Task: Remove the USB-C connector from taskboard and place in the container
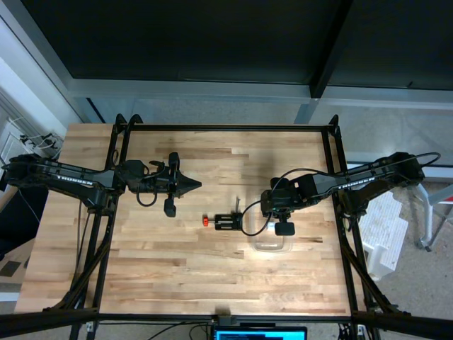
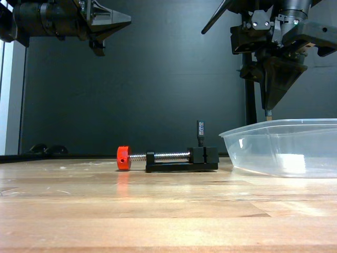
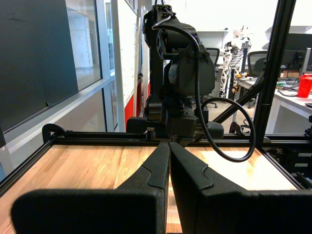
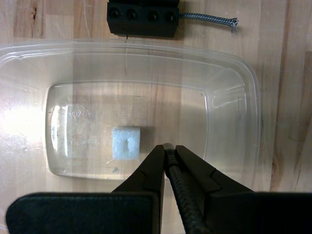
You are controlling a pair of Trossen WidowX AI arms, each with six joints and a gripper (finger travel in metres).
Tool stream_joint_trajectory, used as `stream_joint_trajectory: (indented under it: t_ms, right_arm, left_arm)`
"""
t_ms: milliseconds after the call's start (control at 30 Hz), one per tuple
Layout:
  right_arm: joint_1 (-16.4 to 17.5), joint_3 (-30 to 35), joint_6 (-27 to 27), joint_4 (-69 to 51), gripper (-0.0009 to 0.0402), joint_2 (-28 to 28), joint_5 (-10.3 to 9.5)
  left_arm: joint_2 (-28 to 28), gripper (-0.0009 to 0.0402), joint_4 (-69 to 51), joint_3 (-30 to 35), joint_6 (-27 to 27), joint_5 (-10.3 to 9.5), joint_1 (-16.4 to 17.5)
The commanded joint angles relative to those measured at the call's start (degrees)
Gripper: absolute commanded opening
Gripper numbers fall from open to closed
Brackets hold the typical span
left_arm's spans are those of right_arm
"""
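The right gripper (image 4: pixel 168 147) points straight down, its black wedge-shaped fingers (image 4: pixel 151 170) drawn narrow and pinching the connector (image 4: pixel 174 175), a thin dark braided sliver that runs up between them. In the low view a small pale tip (image 2: pixel 268 113) pokes out just under the fingertips, level with the container's rim.

Directly below the fingers lies the container (image 4: pixel 234 58), a shallow tray of clear, glossy plastic with rounded corners. The low view shows its slanted wall (image 2: pixel 274 147). A white square (image 4: pixel 126 143) with a foam-like grain and a small slot rests on its floor, just beside the fingertips. Only the right wrist view shows it plainly.

Beyond the container's rim sits the taskboard (image 4: pixel 143 19), a matte black block with a row of round holes. A grey stub (image 4: pixel 209 18) of braided cord sticks out from one end. The low view adds a bare threaded screw and a red-orange knob (image 2: pixel 123 157) at the end farthest from the fingers.

Everything sits on a table (image 1: pixel 177 262) of pale wood strips.

Well apart from all of this, the left gripper (image 1: pixel 198 185) hangs high on a level arm and points inward. Its fingers (image 3: pixel 146 180) are pressed together on nothing.
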Motion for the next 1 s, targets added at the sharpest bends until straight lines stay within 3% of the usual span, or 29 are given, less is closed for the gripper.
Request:
stream_joint_trajectory:
  t_ms: [33,533,767,1000]
  right_arm:
    - [0.1,0.0,1.0,0.1,0.0013,0.3,0.04]
    - [0.3,0.0,2.6,0.2,0.0127,1.0,0.04]
    - [0.3,1.1,2.7,-0.2,0.0151,0.9,0.02]
    - [0.3,1.4,2.8,-0.1,0.0150,0.3,-0.07]
  left_arm:
    - [0.0,0.0000,0.0,0.0,0.0,0.00,0.0]
    - [0.0,0.0000,0.0,0.0,0.0,0.00,0.0]
    - [0.0,0.0000,0.0,0.0,0.0,0.00,0.0]
    - [0.0,0.0000,0.0,0.0,0.0,0.00,0.0]
